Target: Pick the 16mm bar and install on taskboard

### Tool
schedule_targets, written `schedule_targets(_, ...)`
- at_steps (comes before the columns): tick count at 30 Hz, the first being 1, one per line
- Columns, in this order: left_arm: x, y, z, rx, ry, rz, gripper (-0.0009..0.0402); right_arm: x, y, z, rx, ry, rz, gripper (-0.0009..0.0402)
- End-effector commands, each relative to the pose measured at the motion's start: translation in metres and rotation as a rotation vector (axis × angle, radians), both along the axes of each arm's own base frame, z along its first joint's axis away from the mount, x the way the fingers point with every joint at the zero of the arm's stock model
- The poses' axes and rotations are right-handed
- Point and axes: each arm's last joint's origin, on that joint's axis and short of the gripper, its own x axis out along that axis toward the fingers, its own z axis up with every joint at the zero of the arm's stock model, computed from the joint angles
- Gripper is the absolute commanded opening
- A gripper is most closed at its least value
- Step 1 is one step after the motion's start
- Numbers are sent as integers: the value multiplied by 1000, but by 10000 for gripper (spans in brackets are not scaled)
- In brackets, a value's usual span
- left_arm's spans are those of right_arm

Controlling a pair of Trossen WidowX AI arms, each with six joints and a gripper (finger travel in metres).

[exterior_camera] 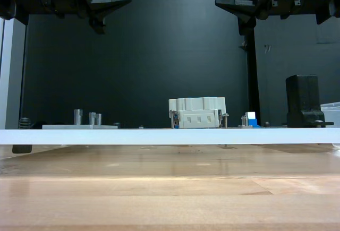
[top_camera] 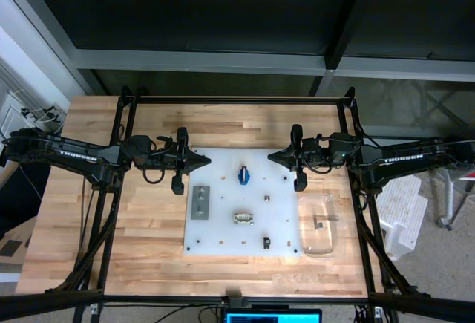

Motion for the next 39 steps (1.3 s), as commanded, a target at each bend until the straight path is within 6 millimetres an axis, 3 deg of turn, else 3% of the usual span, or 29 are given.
schedule_targets(1, 0, 0, 0, 0, 0, 0, 0, -1, 1, 3, 12, 61, 16, 0)
schedule_targets(9, 0, 0, 0, 0, 0, 0, 0, -4, 5, 14, 31, 409, 43, 0)
schedule_targets(22, 0, 0, 0, 0, 0, 0, 0, -35, 20, 34, 29, 878, -12, 0)
schedule_targets(33, 0, 0, 0, 0, -1, 0, 0, -48, 25, 40, 29, 1115, -13, 0)
schedule_targets(39, 0, 0, 0, 0, 0, 0, 0, -45, 42, 35, 17, 1231, 14, 0)
